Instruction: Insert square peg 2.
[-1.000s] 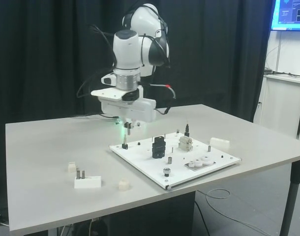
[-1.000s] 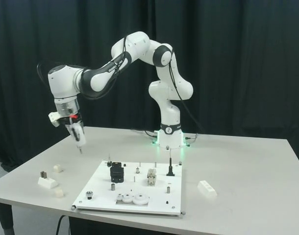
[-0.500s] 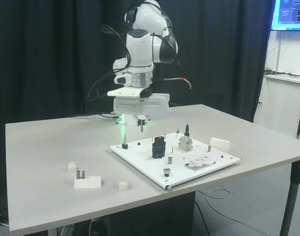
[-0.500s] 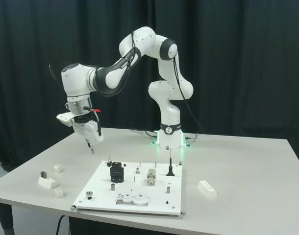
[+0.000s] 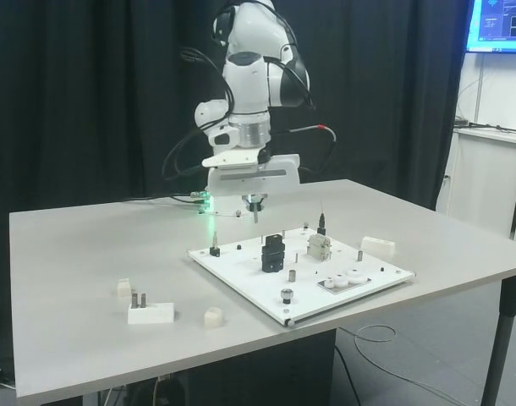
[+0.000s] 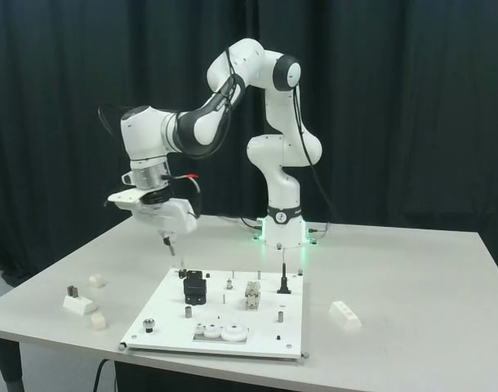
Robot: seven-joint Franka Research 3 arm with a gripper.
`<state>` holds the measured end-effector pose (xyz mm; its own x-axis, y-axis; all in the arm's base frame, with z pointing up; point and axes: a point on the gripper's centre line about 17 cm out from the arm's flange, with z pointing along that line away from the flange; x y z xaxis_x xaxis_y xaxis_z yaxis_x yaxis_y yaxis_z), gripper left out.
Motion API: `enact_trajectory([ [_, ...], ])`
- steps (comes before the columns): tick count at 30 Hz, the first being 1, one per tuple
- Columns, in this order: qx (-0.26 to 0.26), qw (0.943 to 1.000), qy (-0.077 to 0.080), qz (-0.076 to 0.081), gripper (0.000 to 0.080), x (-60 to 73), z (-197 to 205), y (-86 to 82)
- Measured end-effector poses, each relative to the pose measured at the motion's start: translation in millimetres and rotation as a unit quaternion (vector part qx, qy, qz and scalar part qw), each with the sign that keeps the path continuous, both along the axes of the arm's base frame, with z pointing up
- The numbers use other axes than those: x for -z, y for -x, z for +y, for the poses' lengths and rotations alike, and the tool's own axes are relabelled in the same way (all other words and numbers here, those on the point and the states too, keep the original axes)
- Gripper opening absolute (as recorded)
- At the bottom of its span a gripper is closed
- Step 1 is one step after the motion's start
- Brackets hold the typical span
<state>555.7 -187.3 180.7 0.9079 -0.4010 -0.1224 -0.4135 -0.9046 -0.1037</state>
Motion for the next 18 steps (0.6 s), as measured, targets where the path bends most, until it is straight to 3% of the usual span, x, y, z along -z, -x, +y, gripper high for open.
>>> enact_trajectory([
  [9,-0.024,0.9996,-0.01,-0.01,0.0075,19.7,30.7,22.2],
  [18,-0.087,0.9956,-0.014,-0.032,0.0075,45.1,63.1,47.7],
])
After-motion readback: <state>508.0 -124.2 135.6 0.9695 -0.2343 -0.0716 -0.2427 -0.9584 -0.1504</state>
